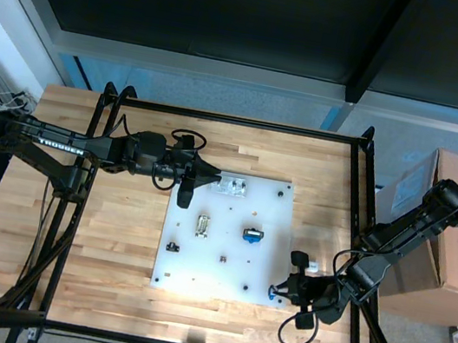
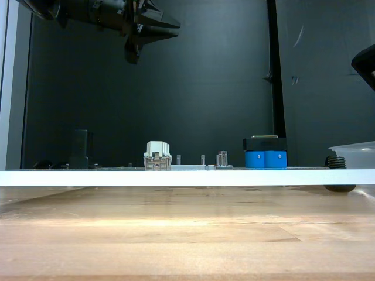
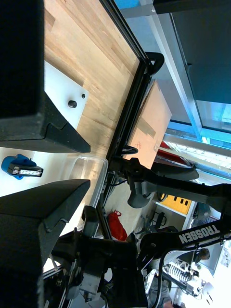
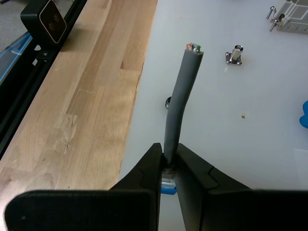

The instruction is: Pick the RJ45 connector and install on the taskboard

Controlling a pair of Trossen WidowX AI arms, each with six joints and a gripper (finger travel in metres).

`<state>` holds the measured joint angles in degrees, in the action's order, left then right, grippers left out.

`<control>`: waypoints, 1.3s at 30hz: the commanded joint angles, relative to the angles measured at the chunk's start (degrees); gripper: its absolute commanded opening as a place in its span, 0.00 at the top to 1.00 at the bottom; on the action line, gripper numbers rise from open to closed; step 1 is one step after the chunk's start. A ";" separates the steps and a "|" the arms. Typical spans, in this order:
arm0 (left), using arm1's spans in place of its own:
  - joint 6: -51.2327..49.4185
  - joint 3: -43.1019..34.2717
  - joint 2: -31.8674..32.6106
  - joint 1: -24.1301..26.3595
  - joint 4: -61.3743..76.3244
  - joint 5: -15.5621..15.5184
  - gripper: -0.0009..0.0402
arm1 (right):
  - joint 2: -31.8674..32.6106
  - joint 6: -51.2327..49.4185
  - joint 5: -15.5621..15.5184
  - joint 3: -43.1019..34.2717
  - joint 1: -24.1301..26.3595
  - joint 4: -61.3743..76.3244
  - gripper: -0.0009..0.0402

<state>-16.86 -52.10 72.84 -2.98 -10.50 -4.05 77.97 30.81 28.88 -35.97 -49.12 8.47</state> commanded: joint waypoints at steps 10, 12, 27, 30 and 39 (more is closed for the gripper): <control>0.02 -0.02 0.00 0.00 0.07 0.00 0.80 | -2.43 0.02 -0.44 -1.86 -0.02 1.81 0.77; 0.02 -0.02 0.00 -0.02 -0.04 0.00 0.80 | -3.19 0.04 -0.50 -2.01 -0.02 2.29 0.74; 0.02 -0.02 0.02 0.00 0.00 0.00 0.80 | -8.52 1.81 -4.79 -10.47 0.42 22.58 0.64; 0.02 -0.02 0.00 0.00 0.00 0.00 0.80 | -8.52 1.99 -5.05 -10.47 0.50 22.60 0.65; 0.02 -0.02 0.00 -0.02 -0.02 0.00 0.80 | -11.65 2.05 -4.94 -10.45 2.62 22.62 0.69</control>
